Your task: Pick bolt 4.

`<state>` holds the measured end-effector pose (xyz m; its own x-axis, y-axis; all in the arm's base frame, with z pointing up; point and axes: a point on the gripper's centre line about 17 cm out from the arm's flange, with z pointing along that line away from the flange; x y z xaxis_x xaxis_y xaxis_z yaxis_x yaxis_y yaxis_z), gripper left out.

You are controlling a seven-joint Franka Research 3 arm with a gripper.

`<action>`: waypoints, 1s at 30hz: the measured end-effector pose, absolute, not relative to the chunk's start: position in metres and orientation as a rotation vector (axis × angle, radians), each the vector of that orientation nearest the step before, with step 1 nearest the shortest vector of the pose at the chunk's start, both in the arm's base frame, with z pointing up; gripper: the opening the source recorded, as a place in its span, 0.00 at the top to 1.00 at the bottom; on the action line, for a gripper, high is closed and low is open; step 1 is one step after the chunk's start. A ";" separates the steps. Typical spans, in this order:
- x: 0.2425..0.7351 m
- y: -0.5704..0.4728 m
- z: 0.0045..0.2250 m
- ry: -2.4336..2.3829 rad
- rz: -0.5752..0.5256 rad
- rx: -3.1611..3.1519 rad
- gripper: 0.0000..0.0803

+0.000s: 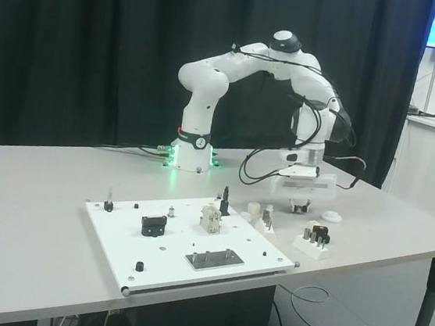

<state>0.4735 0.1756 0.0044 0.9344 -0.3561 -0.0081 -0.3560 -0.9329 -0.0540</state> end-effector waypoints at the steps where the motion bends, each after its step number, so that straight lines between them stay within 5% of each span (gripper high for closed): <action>1: 0.474 0.176 0.006 0.560 -0.003 -3.033 0.72; 30: 0.491 0.172 0.044 0.604 -0.017 -2.986 0.72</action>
